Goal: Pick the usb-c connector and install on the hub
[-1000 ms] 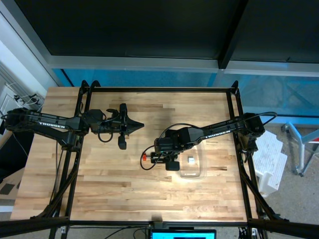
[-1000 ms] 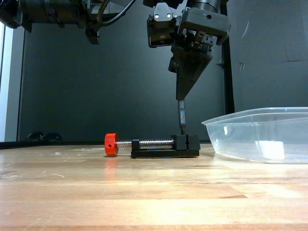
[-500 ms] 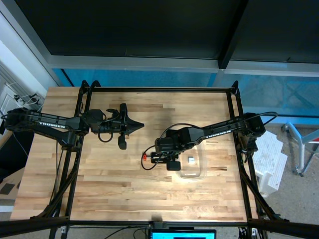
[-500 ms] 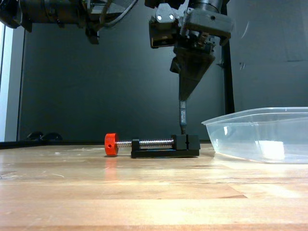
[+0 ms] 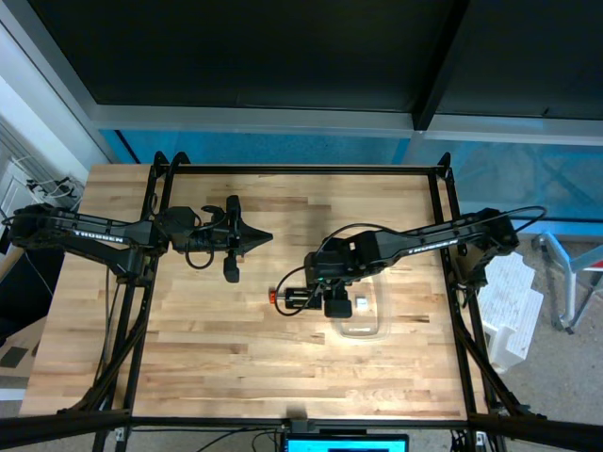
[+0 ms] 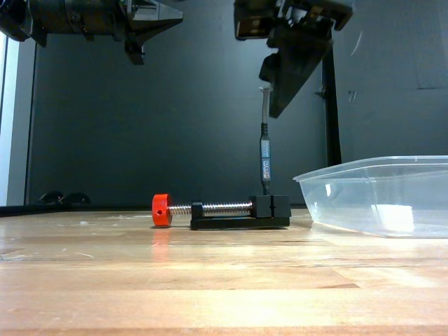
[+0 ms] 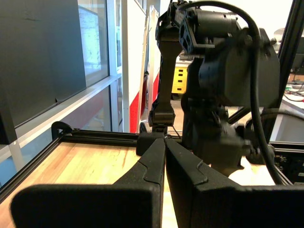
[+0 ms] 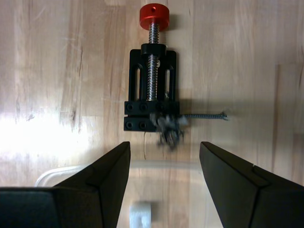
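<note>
Your right gripper (image 8: 164, 146) hangs above the small black rectangular hub (image 6: 241, 210) with the orange-red knob. Its fingers are spread wide with nothing between them. The tiny dark grey usb-c connector (image 6: 266, 159) stands upright in the end of the hub nearest the clear plastic tray (image 6: 371, 166), free of any grasp. The install looks done or close to it (how deeply it is seated, I cannot tell). Your left gripper (image 7: 165, 141) is parked well apart over the left side of the light wooden table (image 6: 210, 280), fingers pressed together and holding nothing.

Watch the connector's thin top end. In the low view it shows right beside the right gripper's fingers, so a sideways move made too low could clip it. That could lever the connector out or drag the hub, which appears to sit loose on the table. If the seat is shallow, the connector may also lean over on its own. The tray, with a small white piece (image 8: 141, 212) inside, sits near the hub, so a low swing that way could knock its rim.
</note>
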{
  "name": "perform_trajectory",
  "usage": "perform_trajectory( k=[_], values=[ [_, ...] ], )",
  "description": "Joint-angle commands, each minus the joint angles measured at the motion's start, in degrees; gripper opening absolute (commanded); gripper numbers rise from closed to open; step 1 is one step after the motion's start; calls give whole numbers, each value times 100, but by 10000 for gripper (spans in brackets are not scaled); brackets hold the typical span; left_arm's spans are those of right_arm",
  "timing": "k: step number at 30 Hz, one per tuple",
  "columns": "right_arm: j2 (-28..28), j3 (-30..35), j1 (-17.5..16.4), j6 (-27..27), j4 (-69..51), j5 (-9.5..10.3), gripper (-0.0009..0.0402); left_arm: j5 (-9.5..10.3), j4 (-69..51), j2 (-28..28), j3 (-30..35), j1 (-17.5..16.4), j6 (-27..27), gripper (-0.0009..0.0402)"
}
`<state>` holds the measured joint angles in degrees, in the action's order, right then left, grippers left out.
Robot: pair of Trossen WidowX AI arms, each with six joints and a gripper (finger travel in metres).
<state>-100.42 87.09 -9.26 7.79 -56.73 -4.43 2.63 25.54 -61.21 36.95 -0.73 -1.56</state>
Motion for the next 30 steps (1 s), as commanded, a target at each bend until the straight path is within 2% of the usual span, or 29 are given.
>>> perform_trajectory(
  k=[1, 8, 12, 20, 30],
  values=[
    [258, -166, -2, 26, 50, -4, 213, -2, 0, 0, 2, 0, 2, 0],
    [752, -669, 0, 63, 380, -4, 198, 0, -2, 0, 2, -2, 2, 0],
    [1252, -1132, 13, 4, 986, -24, 177, 0, 7, 0, 2, -2, 2, 0],
    [2481, -2214, 221, -339, 3025, -37, 101, -2, 4, 0, 2, 0, 2, 0],
    [3366, -2968, 511, -852, 4680, 11, 6, 0, 2, 0, 2, -2, 2, 0]
  ],
)
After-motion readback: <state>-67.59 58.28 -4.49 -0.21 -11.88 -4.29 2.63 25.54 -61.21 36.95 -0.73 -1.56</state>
